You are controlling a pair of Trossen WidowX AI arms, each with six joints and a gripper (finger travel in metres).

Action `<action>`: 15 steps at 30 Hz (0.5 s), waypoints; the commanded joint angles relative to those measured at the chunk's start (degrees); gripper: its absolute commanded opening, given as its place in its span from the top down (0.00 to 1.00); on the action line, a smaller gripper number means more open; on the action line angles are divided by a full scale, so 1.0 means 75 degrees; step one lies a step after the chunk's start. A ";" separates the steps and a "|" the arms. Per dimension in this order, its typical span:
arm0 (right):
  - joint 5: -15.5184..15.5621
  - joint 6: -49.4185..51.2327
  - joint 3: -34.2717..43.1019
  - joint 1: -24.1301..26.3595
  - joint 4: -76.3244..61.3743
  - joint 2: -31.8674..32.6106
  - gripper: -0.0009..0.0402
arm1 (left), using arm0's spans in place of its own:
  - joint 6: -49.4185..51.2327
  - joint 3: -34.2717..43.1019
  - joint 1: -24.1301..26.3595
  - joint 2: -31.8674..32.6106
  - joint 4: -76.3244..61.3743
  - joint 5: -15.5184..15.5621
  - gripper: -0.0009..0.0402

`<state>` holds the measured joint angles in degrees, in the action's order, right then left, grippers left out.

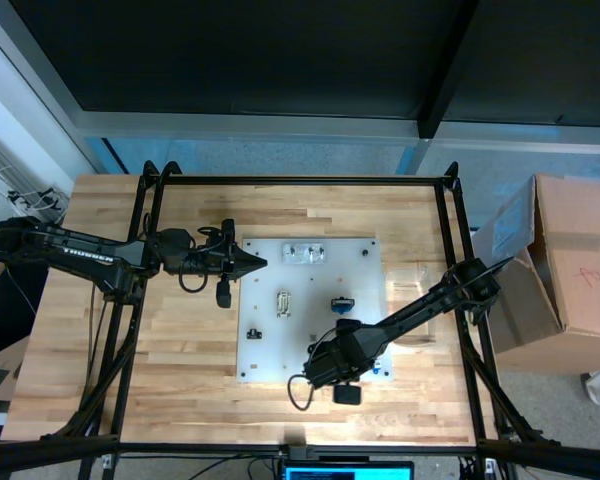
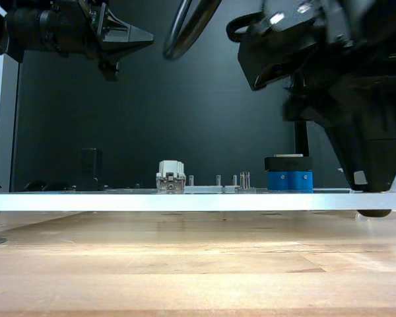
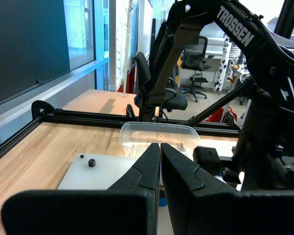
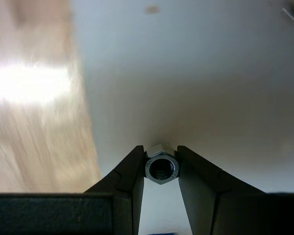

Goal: Unfasten the M12 nut and place it in the container

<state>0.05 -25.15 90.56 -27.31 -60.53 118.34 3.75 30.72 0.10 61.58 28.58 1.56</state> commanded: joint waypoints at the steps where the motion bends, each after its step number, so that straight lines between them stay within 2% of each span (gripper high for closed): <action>1: 0.0009 0.2186 -0.0003 -0.0003 -0.0006 -0.0006 0.94 | 0.0000 0.0000 -0.0003 0.0003 -0.0003 -0.0003 0.98; 7: 0.0012 0.5764 -0.0003 -0.0012 -0.0035 -0.0020 0.93 | 0.0000 0.0000 0.0000 0.0003 0.0000 -0.0003 0.98; 15: 0.0000 0.8982 -0.0003 -0.0009 -0.0102 -0.0140 0.93 | 0.0000 0.0000 -0.0003 0.0003 0.0000 -0.0003 0.98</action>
<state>0.12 38.92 90.52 -27.38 -61.12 117.67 3.75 30.70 0.10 61.58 28.58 1.56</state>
